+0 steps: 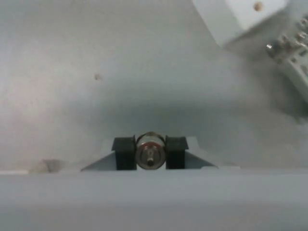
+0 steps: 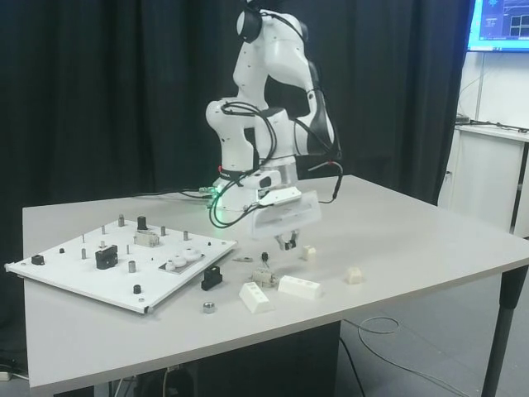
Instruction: Place BNC.
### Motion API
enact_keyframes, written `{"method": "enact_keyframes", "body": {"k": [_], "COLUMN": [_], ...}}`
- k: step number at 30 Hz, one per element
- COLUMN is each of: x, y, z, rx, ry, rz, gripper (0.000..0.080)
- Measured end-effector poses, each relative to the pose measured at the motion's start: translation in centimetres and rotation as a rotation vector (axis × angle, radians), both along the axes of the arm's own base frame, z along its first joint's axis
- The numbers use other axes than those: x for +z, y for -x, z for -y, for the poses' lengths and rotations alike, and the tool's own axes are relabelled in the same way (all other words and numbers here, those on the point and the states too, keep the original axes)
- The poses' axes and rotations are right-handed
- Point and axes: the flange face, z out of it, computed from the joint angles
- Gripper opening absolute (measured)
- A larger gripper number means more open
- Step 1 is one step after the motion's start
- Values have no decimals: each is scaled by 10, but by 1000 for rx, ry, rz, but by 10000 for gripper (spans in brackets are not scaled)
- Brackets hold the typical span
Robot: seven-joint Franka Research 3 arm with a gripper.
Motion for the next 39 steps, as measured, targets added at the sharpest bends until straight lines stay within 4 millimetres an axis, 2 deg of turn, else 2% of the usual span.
{"method": "enact_keyframes", "body": {"k": [11, 30, 31, 36, 37, 39], "x": [-16, -33, -33, -32, -32, -32], "y": [-15, -30, -30, -31, -32, -32], "z": [-25, -33, -33, -34, -35, -35], "rx": [25, 33, 34, 36, 36, 36], "ry": [49, 75, 75, 74, 73, 73], "rz": [-7, -22, -22, -22, -21, -21], "gripper": [127, 127, 332, 332, 631, 631]}}
